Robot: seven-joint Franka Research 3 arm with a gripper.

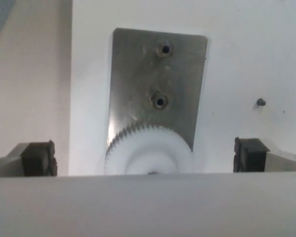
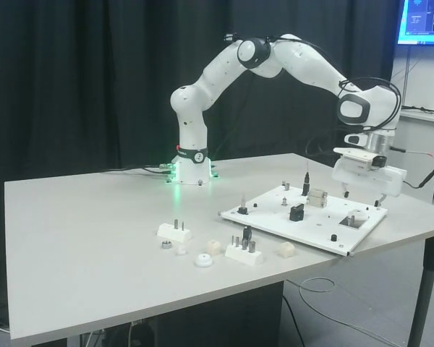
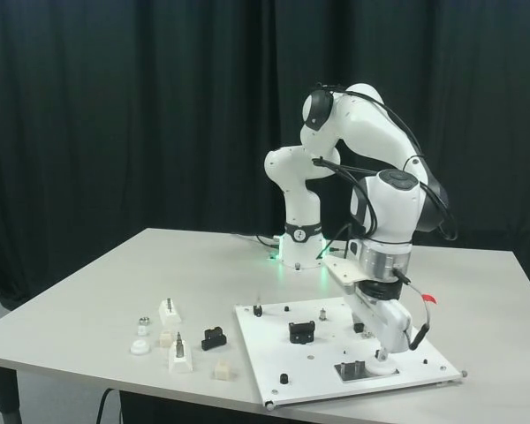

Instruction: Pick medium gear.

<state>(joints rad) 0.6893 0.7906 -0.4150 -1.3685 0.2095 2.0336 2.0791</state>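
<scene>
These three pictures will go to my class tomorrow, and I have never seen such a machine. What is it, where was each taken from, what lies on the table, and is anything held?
It is a white jointed robot arm bolted to a grey table. Two pictures come from room cameras; the third looks down from the arm's wrist. A white flat board carries small black parts, and loose white pieces lie beside it. The jaws stand open, holding nothing, above a white toothed plastic gear on a grey metal plate.
</scene>
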